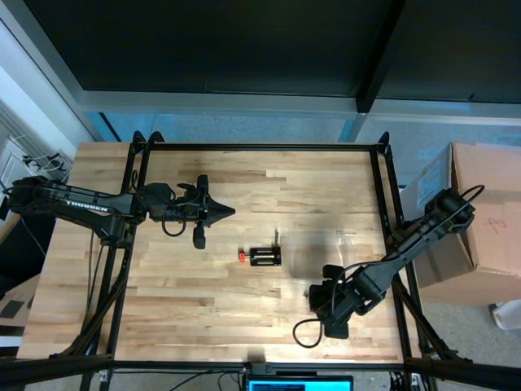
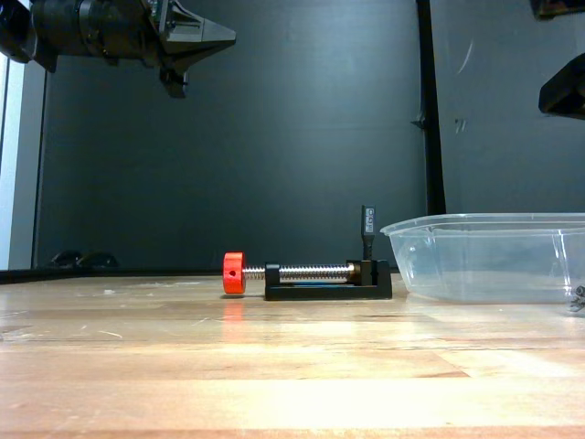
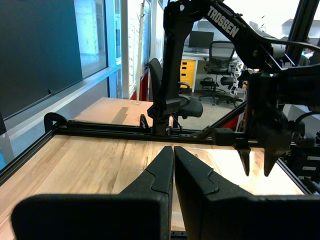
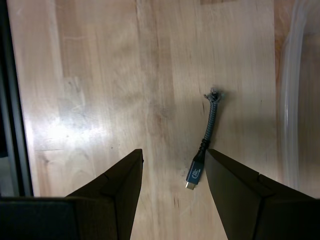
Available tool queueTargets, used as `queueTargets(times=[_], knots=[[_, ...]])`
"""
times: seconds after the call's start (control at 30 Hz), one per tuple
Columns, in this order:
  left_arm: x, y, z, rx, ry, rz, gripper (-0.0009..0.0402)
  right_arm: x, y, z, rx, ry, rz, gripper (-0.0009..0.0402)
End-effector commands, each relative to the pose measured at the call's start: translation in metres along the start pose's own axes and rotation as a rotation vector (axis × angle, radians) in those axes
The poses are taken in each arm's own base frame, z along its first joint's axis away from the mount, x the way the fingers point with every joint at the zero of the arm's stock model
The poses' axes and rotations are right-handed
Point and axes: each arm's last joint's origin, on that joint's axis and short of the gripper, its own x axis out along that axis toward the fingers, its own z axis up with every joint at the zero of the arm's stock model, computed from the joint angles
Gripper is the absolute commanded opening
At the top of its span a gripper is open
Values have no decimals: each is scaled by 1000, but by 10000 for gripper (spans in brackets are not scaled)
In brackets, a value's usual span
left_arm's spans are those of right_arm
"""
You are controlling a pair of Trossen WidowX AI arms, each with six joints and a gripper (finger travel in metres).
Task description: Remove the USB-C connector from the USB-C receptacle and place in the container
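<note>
I find the USB-C connector (image 4: 201,161) unplugged, lying free on the table (image 4: 100,75) beside (not in) the container (image 2: 475,261), right gripper (image 4: 173,152) wide above it, left gripper (image 3: 173,148) closed aloft.

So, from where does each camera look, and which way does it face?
High view: above the near edge, facing down and away; left arm and right arm show.
Low view: at table height, level, facing the clamp fixture and container; the left gripper hangs above.
Left wrist view: along its shut gripper, toward the right gripper across the table.
Right wrist view: straight down between open fingers at the USB-C connector, lying free beside the container.
Shared: high and low both show the clamp fixture.
</note>
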Motion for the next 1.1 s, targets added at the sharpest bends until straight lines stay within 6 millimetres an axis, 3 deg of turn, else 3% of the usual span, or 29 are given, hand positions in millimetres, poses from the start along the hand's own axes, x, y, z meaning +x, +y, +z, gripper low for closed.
queueTargets(times=[0.03,0.33,0.7,1.1], knots=[[0,0,0,0,0,0,0,7,-2,3,20,14,-17,174],[0,0,0,0,0,0,0,39,-19,19,115,77,-74,195],[0,0,0,0,0,0,0,65,-19,22,65,92,-88,193],[0,0,0,0,-1,0,0,69,-23,24,73,73,-109,179]])
